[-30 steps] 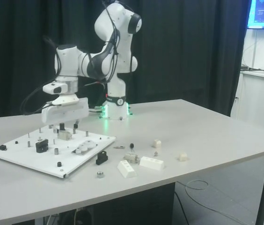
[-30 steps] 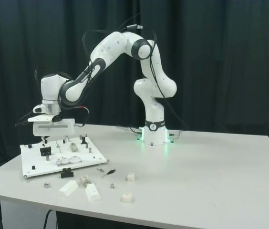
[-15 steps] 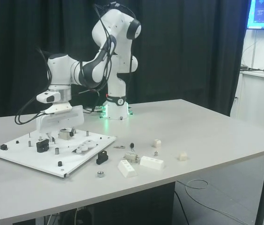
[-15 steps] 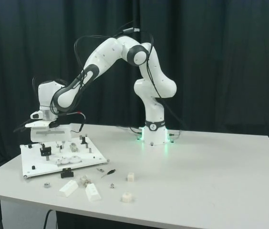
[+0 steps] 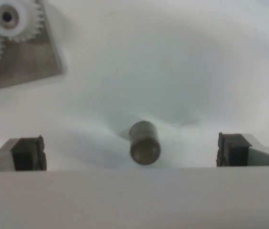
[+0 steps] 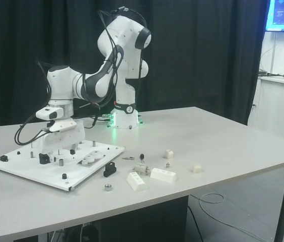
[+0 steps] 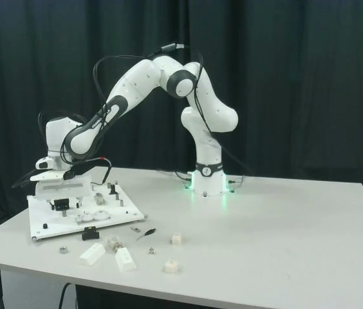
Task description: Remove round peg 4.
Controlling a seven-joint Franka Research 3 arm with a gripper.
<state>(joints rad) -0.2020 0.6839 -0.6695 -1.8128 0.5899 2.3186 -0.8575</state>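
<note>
The step in hand was the approach to the grasp. The gripper [image 5: 129,153] hung low over the white board [image 6: 11,169] at the left end of the grey surface [image 6: 222,141], with its jaws spread wide and holding nothing. In the wrist view the round peg [image 5: 144,142] stood upright in the board, seated in its hole, between the two black fingertips [image 5: 27,153] and touching neither. It sat roughly midway between them. A white gear [image 5: 13,19] on a grey plate [image 5: 25,62] lay well apart from the peg.

From the room views the peg itself was hidden under the hand, somewhere on the board's left half. The next move probably called for a short descent so the pads bracket the peg's shaft, then closing squarely on it and pulling straight up, since a tilted pull could jam it in the hole.
</note>
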